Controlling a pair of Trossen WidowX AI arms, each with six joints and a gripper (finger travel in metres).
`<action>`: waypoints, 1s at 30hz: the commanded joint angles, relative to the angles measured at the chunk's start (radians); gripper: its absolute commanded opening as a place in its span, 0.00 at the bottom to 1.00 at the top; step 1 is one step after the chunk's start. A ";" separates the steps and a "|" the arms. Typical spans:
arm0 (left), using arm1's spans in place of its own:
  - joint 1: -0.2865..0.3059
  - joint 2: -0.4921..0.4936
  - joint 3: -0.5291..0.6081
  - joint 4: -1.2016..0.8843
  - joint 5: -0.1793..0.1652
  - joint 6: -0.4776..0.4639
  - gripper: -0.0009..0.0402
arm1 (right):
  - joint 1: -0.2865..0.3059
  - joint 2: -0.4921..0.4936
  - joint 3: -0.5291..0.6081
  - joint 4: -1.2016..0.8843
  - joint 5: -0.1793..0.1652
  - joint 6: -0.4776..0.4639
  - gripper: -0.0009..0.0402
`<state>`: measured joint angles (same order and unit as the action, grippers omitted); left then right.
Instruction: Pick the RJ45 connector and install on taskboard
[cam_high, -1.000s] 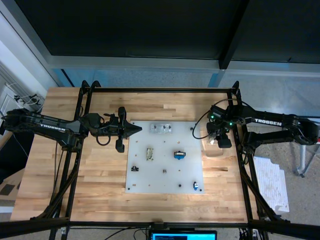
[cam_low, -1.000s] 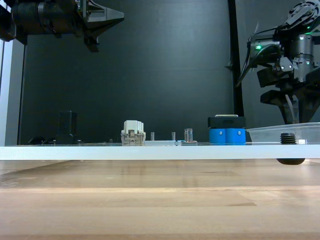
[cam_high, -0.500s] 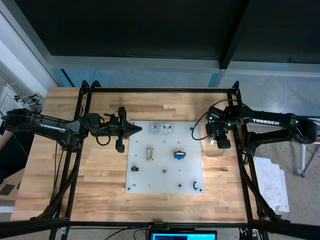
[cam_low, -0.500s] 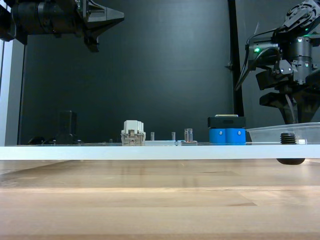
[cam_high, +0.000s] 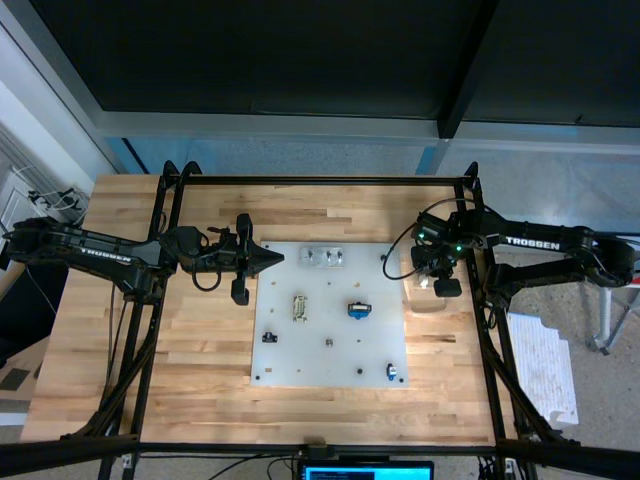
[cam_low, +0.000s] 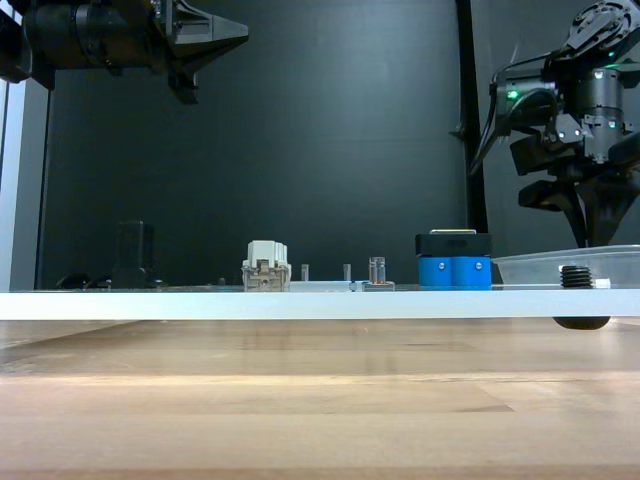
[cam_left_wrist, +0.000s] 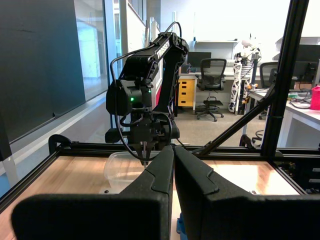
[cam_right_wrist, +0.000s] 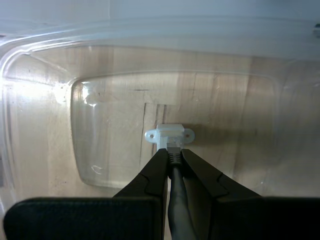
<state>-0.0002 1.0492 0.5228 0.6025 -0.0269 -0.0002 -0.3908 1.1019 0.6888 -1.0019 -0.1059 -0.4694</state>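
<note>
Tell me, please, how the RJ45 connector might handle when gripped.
RJ45 connector: probably light and stiff, pinched in the right gripper over the clear tray. Small and smooth, so may slip. Left gripper hangs by the taskboard.

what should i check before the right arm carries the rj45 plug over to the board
1. Right hand shut on the RJ45 connector: ok.
2. Connector above the rim of the clear tray: cannot tell; the hand's tip sits near rim height in the low view.
3. Left hand shut, held high over the left edge of the taskboard, away from the tray: ok.
4. Taskboard lying flat: ok.
5. Which fitting takes the connector: cannot tell.
</note>
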 joint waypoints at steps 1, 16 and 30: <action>0.000 0.000 0.000 0.000 0.000 0.000 0.02 | 0.001 0.000 0.005 -0.005 0.000 0.018 0.03; 0.000 0.000 0.000 0.000 0.000 0.000 0.02 | 0.012 -0.030 0.099 -0.114 0.011 0.020 0.02; 0.000 0.000 0.000 0.000 0.000 0.000 0.02 | 0.116 -0.030 0.320 -0.314 0.046 0.194 0.02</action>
<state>-0.0002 1.0489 0.5228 0.6022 -0.0269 -0.0002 -0.2951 1.0721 0.9989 -1.3098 -0.0799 -0.3061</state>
